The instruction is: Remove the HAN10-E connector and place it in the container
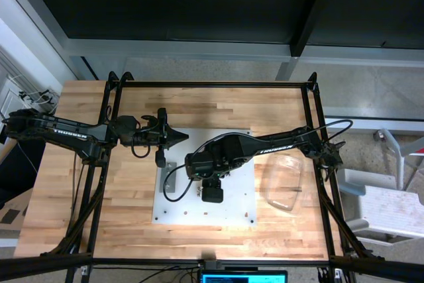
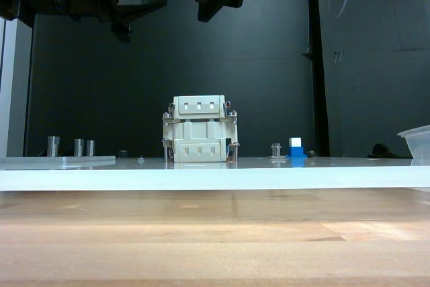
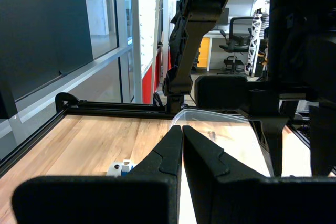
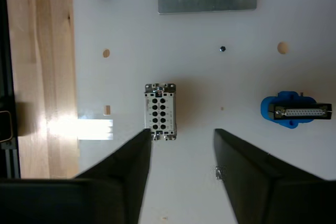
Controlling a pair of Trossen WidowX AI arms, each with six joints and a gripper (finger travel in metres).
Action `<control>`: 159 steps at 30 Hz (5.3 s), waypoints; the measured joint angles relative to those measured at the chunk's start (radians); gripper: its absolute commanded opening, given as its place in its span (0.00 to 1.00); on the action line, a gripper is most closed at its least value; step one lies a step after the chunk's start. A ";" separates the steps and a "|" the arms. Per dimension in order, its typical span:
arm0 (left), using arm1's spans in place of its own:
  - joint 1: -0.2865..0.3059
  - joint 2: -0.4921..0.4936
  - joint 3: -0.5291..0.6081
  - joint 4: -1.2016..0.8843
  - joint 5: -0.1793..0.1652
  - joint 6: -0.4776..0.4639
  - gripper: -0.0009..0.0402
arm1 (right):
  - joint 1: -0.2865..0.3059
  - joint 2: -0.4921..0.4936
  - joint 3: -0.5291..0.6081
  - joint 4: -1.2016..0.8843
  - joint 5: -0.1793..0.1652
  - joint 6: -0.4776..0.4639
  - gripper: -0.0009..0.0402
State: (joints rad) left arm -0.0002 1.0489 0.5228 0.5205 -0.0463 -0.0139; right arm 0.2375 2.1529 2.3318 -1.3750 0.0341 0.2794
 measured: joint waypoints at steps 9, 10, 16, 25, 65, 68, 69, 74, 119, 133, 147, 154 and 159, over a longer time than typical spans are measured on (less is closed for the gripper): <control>0.000 0.000 0.000 0.000 0.000 0.000 0.02 | 0.007 0.040 -0.001 0.006 0.026 -0.006 0.74; 0.000 0.000 0.000 0.000 0.000 0.000 0.02 | 0.009 0.042 -0.001 0.006 0.026 -0.006 0.75; 0.000 0.000 0.000 0.001 0.000 0.000 0.02 | 0.016 0.070 -0.002 0.013 0.027 -0.012 0.76; 0.000 0.000 0.000 0.000 0.000 0.000 0.02 | 0.024 0.085 -0.024 0.030 0.027 -0.010 0.77; 0.000 0.000 0.000 0.000 0.000 0.000 0.02 | 0.052 0.085 -0.303 0.289 0.026 0.002 0.76; 0.000 0.000 0.000 0.000 0.000 0.000 0.02 | 0.053 0.084 -0.303 0.293 0.026 0.002 0.75; 0.000 0.000 0.000 0.000 0.000 0.000 0.02 | 0.053 0.084 -0.303 0.295 0.026 0.002 0.74; 0.000 0.000 0.000 0.000 0.000 0.000 0.02 | 0.053 0.084 -0.303 0.296 0.026 0.000 0.67; 0.000 0.000 0.000 0.000 0.000 0.000 0.02 | 0.053 0.063 -0.295 0.283 -0.034 -0.034 0.11; 0.000 0.000 0.000 0.001 0.000 0.000 0.02 | 0.055 0.025 -0.293 0.254 -0.018 -0.031 0.11; 0.000 0.000 0.000 0.001 0.000 0.000 0.02 | 0.068 -0.049 -0.328 0.210 0.050 -0.023 0.11; 0.000 0.000 0.000 0.001 0.000 0.000 0.02 | 0.073 -0.139 -0.458 0.260 0.053 0.007 0.11; 0.000 0.000 0.000 0.001 0.000 0.000 0.02 | 0.077 -0.212 -0.565 0.289 0.055 0.046 0.11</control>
State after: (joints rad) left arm -0.0002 1.0489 0.5224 0.5213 -0.0463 -0.0139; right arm 0.3145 1.9411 1.7664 -1.0859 0.0891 0.3256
